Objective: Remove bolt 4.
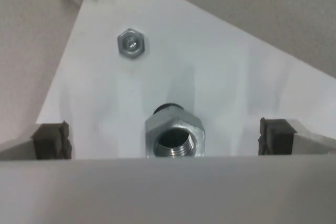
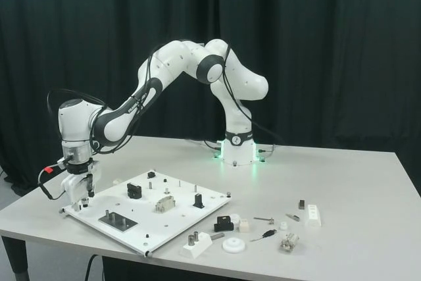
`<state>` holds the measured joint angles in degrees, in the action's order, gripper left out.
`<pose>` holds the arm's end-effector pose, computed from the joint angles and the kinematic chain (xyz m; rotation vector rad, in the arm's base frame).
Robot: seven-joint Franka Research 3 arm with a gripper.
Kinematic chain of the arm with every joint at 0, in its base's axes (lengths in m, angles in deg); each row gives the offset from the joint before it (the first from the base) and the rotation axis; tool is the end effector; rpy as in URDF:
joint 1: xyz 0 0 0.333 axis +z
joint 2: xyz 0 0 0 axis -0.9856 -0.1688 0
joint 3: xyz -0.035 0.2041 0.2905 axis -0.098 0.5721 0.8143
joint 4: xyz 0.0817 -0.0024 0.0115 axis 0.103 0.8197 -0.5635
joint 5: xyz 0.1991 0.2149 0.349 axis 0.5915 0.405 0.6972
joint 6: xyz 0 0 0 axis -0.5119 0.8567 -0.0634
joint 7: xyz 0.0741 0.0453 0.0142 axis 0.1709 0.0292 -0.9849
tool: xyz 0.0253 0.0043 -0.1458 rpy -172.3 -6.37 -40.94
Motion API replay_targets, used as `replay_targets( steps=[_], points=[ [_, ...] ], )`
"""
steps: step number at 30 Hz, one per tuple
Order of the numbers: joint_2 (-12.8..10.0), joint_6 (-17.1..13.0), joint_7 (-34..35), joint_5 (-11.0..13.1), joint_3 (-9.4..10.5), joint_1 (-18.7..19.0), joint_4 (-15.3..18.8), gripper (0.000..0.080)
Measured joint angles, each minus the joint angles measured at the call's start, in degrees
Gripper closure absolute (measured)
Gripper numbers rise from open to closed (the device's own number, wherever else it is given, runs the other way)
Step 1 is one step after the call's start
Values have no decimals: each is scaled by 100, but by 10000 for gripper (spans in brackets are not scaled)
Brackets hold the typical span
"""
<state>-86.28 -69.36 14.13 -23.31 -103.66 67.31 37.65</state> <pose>0.6743 -0.4492 0.1623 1.2918 -2.8296 0.0171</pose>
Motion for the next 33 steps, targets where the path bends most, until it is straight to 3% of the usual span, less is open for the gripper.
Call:
replay_targets(
  steps=[10,11,12,19,20,23,24,33],
  points=[
    [1,-15,-10,53,-9,-9,44,3],
    [1,-16,-10,53,-10,-10,50,23],
    [2,-17,-10,53,-10,-12,56,174],
    [2,-21,-20,73,-7,-4,101,174],
    [2,-22,-29,79,-4,-2,108,364],
    [2,-55,-54,109,13,2,124,364],
    [2,-72,-63,111,19,4,128,560],
    [2,-100,-89,111,19,12,141,571]
  ],
)
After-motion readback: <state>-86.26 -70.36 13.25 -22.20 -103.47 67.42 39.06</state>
